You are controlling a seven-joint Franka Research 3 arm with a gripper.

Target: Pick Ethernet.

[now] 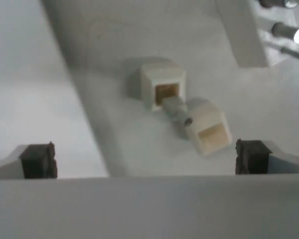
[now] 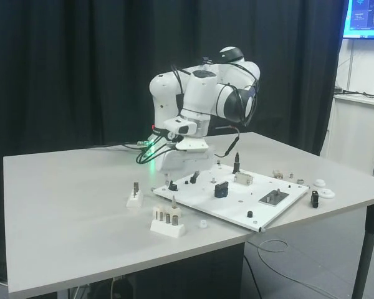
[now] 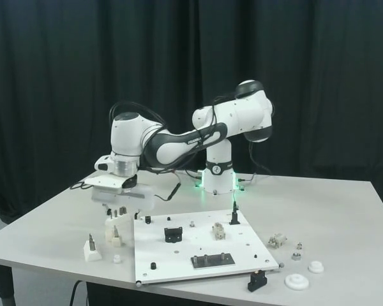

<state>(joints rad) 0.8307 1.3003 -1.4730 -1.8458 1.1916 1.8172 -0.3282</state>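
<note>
Two small white socket blocks joined by a short grey stub make up the Ethernet coupler [image 1: 182,110], which lies on the grey table [image 1: 30,99] beneath the gripper [image 1: 144,159], just beside the white board [image 2: 227,202] in the room views. The gripper's black pads [image 1: 38,160] stand wide apart, with nothing between them (the coupler sits ahead of the gap, not yet inside it). It looks like light, rigid plastic with smooth faces, so it may skate or pivot at the joint; I would close across the flat sides of one block, near the middle.
</note>
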